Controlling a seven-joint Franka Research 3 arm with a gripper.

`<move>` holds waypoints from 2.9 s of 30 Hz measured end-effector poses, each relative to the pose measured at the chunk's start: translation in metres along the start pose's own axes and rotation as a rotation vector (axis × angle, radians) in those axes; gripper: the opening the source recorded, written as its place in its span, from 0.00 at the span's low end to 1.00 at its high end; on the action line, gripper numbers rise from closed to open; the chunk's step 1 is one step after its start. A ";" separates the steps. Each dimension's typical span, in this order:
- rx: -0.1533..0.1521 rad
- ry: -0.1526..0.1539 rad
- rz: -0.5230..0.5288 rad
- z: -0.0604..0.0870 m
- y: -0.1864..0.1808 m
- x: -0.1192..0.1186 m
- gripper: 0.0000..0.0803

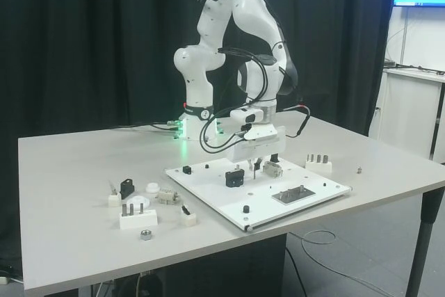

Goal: Insert square peg 1.

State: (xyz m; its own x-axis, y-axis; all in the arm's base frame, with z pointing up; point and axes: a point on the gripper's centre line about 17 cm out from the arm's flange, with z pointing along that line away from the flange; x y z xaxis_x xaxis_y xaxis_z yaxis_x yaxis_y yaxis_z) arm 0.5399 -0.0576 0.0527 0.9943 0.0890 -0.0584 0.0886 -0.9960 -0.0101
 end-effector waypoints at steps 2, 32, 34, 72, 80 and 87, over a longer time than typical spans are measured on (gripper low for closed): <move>0.002 -0.001 0.000 0.000 -0.001 0.000 0.04; -0.001 0.005 0.005 -0.002 0.003 0.001 0.04; -0.001 0.006 0.006 -0.001 0.003 0.001 0.04; -0.003 0.005 0.003 0.000 0.002 0.000 0.04; -0.005 0.011 0.002 0.000 0.002 0.001 0.04; -0.012 0.016 0.000 0.003 0.002 0.002 0.04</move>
State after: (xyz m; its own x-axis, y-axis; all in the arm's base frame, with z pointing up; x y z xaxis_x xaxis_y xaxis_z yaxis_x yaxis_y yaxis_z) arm 0.5423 -0.0597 0.0493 0.9951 0.0894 -0.0423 0.0895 -0.9960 0.0015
